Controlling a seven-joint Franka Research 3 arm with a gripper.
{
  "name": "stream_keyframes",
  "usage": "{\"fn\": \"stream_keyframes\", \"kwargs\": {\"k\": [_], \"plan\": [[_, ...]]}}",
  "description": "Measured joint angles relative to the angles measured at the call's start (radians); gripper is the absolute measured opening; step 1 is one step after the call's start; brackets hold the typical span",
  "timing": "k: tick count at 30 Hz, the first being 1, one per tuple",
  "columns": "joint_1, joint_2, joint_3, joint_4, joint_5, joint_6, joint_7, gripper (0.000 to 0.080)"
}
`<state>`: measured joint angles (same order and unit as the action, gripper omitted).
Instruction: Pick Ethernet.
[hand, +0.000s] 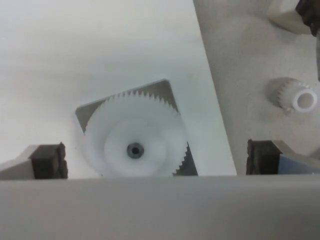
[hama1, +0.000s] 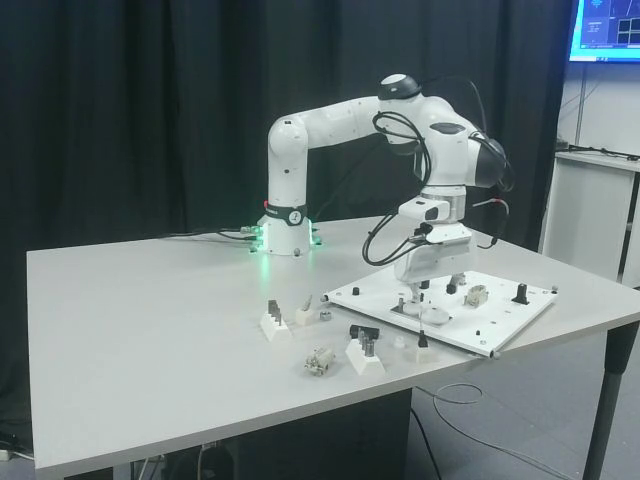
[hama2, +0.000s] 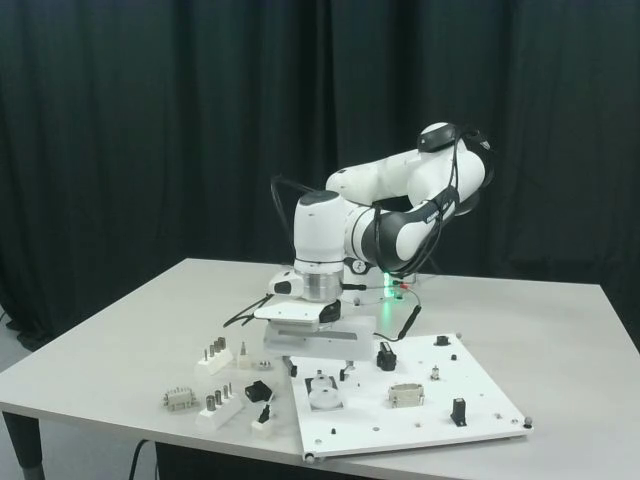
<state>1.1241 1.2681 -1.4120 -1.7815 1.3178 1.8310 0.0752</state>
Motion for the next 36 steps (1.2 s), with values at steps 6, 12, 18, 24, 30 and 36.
{"fn": "stream_keyframes", "kwargs": {"k": [6, 12, 18, 24, 30, 36], "plan": [[0.000, 0.000, 0.000, 0.000, -0.007, 0.000, 0.000, 0.0800], [0.000, 0.000, -0.001, 0.001, -0.014, 0.000, -0.001, 0.0800], [0.001, 0.000, -0.004, 0.001, -0.020, 0.000, -0.004, 0.0800], [0.003, 0.000, -0.009, 0.001, -0.042, -0.001, -0.014, 0.0800], [0.004, 0.000, -0.018, -0.001, -0.079, -0.016, -0.042, 0.0800], [0.004, 0.000, -0.030, -0.015, -0.116, -0.031, -0.072, 0.0800]]}}
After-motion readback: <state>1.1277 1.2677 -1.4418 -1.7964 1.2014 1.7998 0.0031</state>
